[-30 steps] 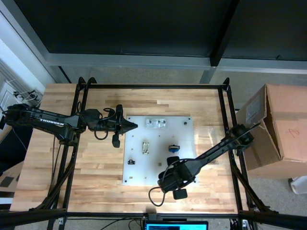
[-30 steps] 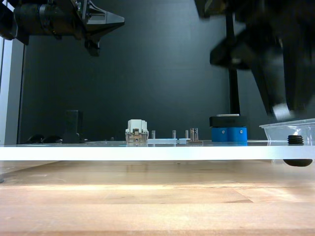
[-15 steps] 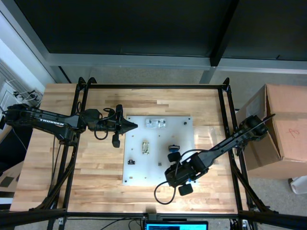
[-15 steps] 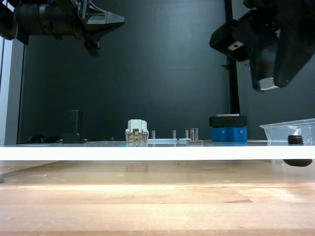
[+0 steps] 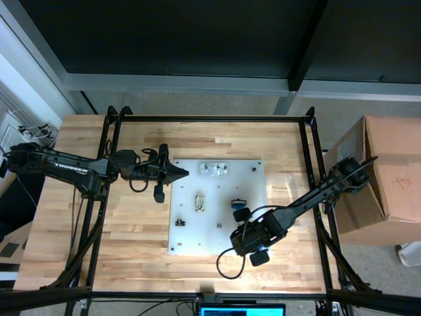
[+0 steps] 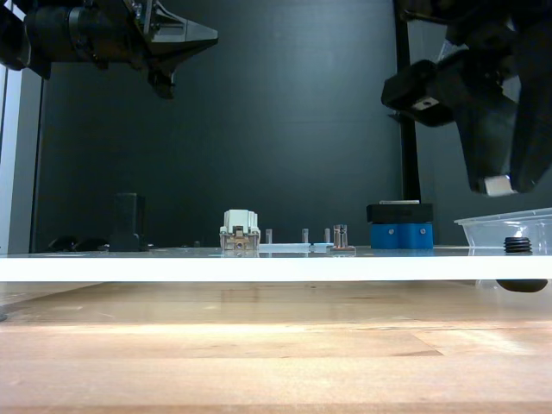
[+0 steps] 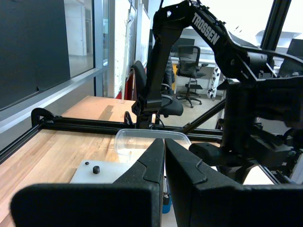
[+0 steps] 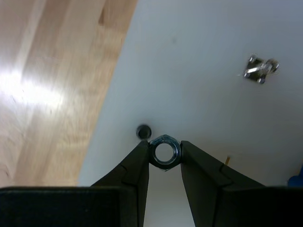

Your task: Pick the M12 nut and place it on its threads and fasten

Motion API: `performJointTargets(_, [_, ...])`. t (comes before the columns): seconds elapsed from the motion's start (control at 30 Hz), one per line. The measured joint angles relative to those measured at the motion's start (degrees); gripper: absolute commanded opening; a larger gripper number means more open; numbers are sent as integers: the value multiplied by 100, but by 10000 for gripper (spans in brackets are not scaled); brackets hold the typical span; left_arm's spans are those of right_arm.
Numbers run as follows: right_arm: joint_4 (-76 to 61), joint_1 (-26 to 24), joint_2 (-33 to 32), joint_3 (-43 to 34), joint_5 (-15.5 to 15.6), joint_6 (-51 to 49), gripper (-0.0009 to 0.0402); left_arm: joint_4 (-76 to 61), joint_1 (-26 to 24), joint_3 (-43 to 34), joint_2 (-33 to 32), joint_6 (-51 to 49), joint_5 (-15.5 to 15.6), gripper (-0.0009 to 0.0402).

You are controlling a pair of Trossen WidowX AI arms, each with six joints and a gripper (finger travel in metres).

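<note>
The small silver nut (image 8: pixel 164 152) is held between the fingers of my right gripper (image 8: pixel 164 156), which is shut on it above the white board (image 8: pixel 213 109). In the low view the right gripper (image 6: pixel 496 184) hangs above and just left of the black ribbed stud (image 6: pixel 517 245). The stud is bare and its ribs show. From above, the right gripper (image 5: pixel 245 241) is over the board's near right part. My left gripper (image 5: pixel 181 173) is shut on nothing, high beyond the board's left edge, with its fingertips (image 7: pixel 156 147) together.
A clear tray (image 6: pixel 504 226) stands behind the stud. On the board are a blue block (image 6: pixel 400 235), a white connector (image 6: pixel 239 233) and small silver posts (image 6: pixel 340 235). A cardboard box (image 5: pixel 385 178) stands off the table's right side.
The right gripper, still holding the nut, has moved right and a little lower, toward the stud at the board's near right. The left arm has not moved.
</note>
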State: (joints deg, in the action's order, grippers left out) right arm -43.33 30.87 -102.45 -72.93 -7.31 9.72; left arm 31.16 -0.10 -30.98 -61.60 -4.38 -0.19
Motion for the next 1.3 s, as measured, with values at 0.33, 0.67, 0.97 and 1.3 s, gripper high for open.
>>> performJointTargets(0.33, [186, -7, -13, 376, 0, -127, 7, 2, 0, -2, 0, 0, 2, 0])
performJointTargets(0.67, [273, 35, -17, 195, 2, -114, 7, 0, 0, -2, 0, 0, 2, 0])
performJointTargets(0.97, [461, 138, -289, 153, 267, -17, 7, 0, 0, -2, 0, 0, 2, 0])
performJointTargets(1.3, [415, 140, -304, 157, 245, -4, 7, 2, 0, -2, 0, 0, 0, 0])
